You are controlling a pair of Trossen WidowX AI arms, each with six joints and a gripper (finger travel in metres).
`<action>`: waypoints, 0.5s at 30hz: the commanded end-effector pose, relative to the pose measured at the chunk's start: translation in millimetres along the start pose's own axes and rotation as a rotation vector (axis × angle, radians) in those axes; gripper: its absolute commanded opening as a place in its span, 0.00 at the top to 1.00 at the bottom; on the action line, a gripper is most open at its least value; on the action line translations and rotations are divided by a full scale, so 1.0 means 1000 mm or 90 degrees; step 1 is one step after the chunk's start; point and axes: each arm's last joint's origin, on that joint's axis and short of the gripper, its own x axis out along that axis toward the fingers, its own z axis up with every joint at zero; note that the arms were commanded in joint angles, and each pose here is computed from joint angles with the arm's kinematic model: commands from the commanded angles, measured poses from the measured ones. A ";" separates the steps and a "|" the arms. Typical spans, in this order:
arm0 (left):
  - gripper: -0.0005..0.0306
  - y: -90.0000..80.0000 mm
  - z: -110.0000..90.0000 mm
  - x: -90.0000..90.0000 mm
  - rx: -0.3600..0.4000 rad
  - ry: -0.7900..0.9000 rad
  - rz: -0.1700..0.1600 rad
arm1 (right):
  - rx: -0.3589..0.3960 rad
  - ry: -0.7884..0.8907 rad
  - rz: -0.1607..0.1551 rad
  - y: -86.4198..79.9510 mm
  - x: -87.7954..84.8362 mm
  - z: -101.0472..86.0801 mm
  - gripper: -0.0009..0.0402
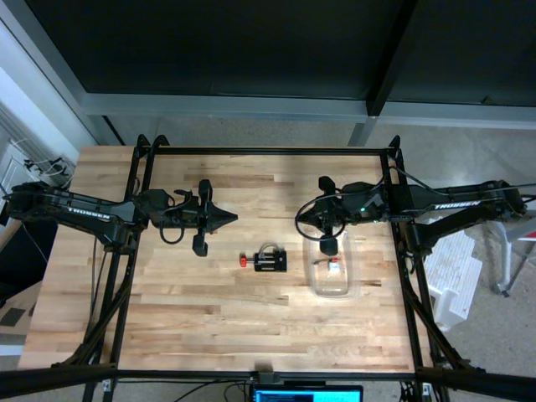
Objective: Remove the RCA connector from the receptacle and place in the container
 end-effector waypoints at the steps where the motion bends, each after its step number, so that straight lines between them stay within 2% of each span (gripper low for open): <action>1: 0.98 0.000 0.000 0.000 0.000 0.000 0.000 | -0.004 -0.052 -0.013 -0.004 0.004 0.001 0.98; 4: 0.98 0.000 0.000 0.000 0.000 0.000 0.000 | -0.004 -0.110 -0.011 -0.004 0.007 -0.002 0.98; 6: 0.98 0.000 0.000 0.000 0.000 0.000 0.000 | -0.002 -0.149 0.011 -0.002 0.008 -0.004 0.98; 10: 0.98 0.000 0.000 0.000 0.000 0.000 0.000 | 0.004 -0.209 0.033 -0.004 0.009 -0.013 0.98; 12: 0.98 0.000 0.000 0.000 0.000 0.000 0.000 | 0.021 -0.238 0.056 -0.009 0.010 -0.019 0.98; 13: 0.98 0.000 0.000 0.000 0.000 0.000 0.000 | 0.028 -0.253 0.058 -0.011 0.010 -0.021 0.98; 15: 0.98 0.000 0.000 0.000 0.000 0.000 0.000 | 0.028 -0.267 0.044 -0.012 0.009 -0.025 0.98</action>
